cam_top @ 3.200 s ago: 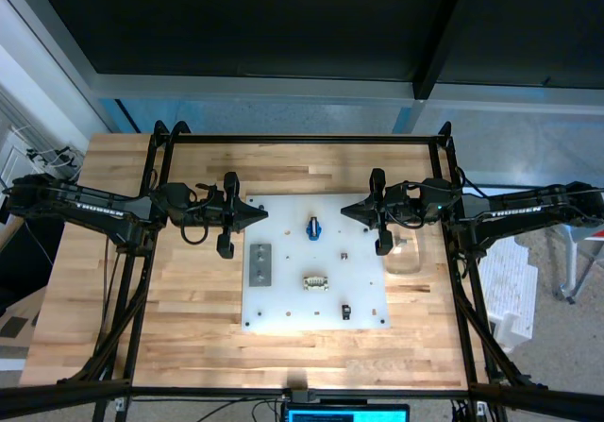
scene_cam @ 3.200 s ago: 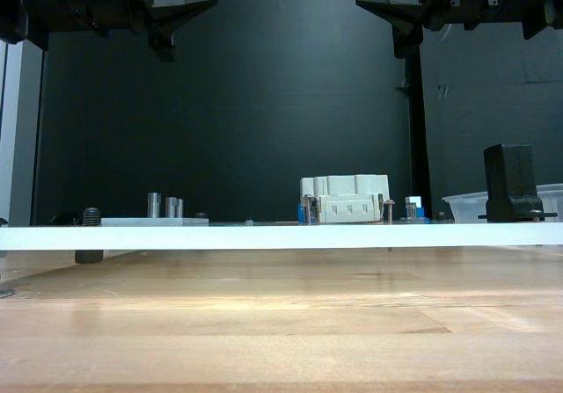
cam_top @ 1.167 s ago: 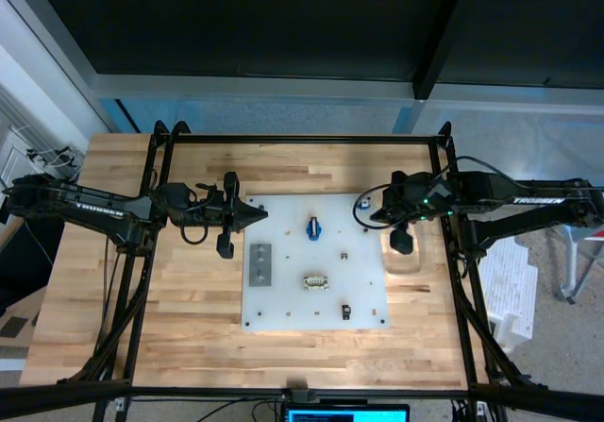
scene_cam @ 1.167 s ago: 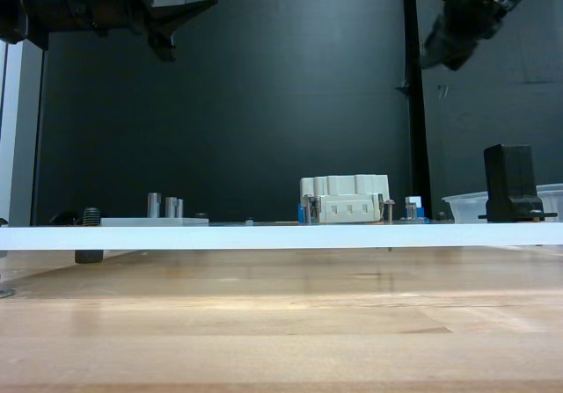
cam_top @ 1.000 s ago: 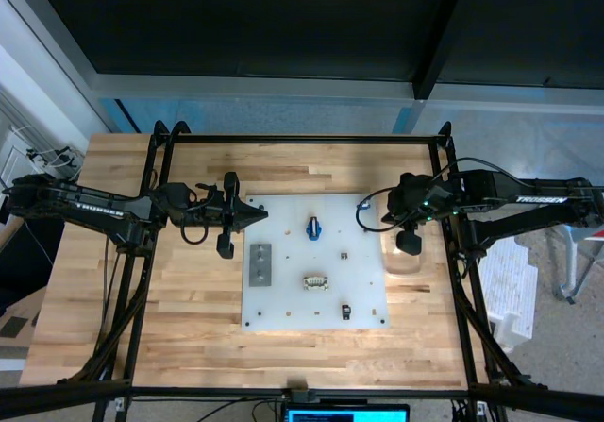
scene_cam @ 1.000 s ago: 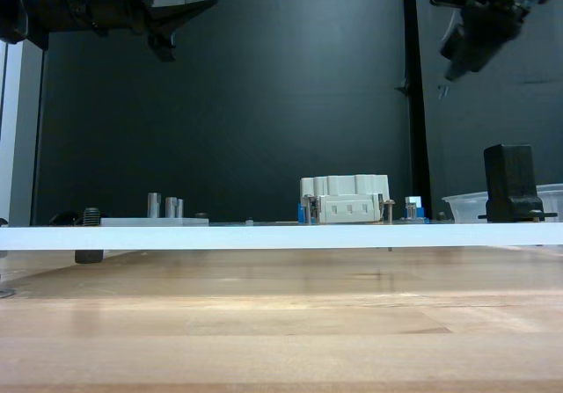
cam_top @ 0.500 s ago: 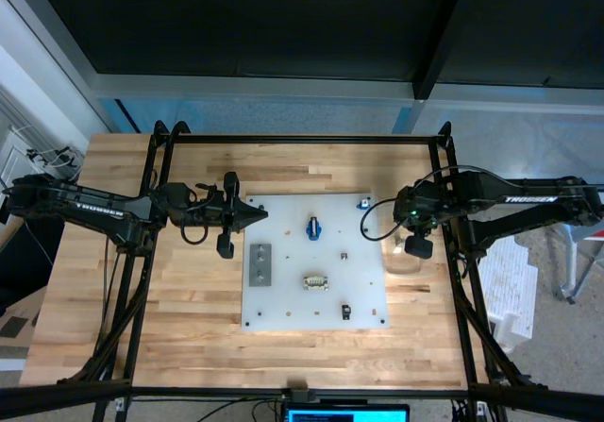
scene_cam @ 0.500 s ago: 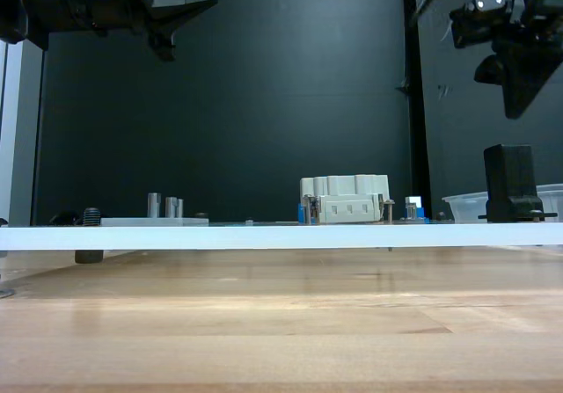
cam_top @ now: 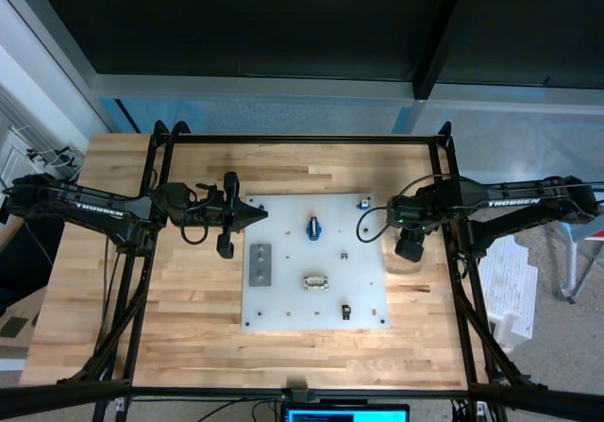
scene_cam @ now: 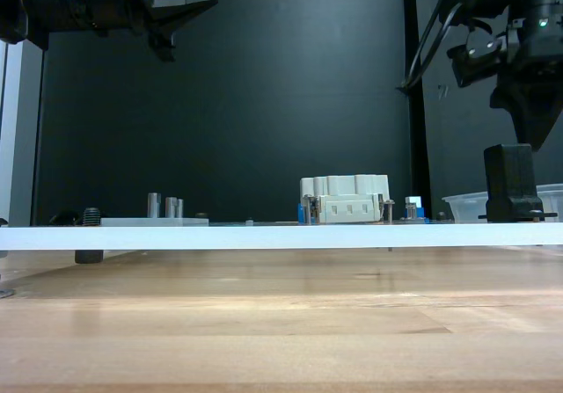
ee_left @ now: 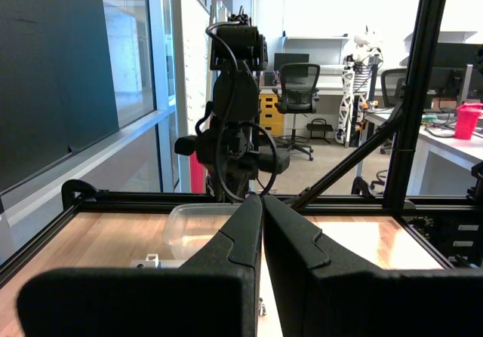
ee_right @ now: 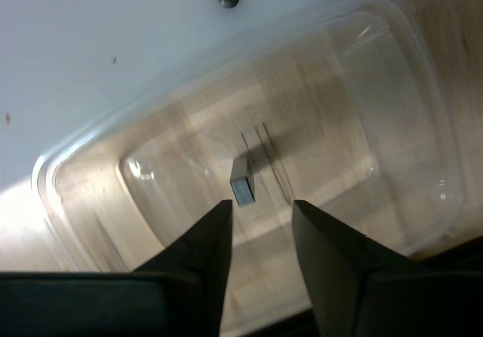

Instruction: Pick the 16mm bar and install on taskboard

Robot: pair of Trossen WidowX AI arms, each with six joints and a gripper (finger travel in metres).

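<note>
A big white square taskboard (cam_top: pixel 283 299) lies on the wooden desk (cam_top: pixel 179 328). On it sit a blue fitting (cam_top: pixel 312 227), a grey metal block (cam_top: pixel 260 262) and a beige connector (cam_top: pixel 316 282). The left gripper (cam_top: pixel 262 211) hangs over the board's far left corner. The right gripper (cam_top: pixel 409 249) points down over a clear plastic tray (cam_top: pixel 401 269) just beside the board's right edge.

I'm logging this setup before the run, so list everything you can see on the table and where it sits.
Table: one, light wood, under everything.
Board: one, white, table centre.
Fitting: one, blue, far part of board.
Block: one, grey, board's left side.
Connector: one, beige, board's middle.
Boxy part: one, black, near edge of board.
Tray: one, clear, right of board.
Bar: one, dark grey, inside tray.
Left gripper: black, shut, raised by board's far left corner.
Right gripper: black, open, above tray and bar.
</note>
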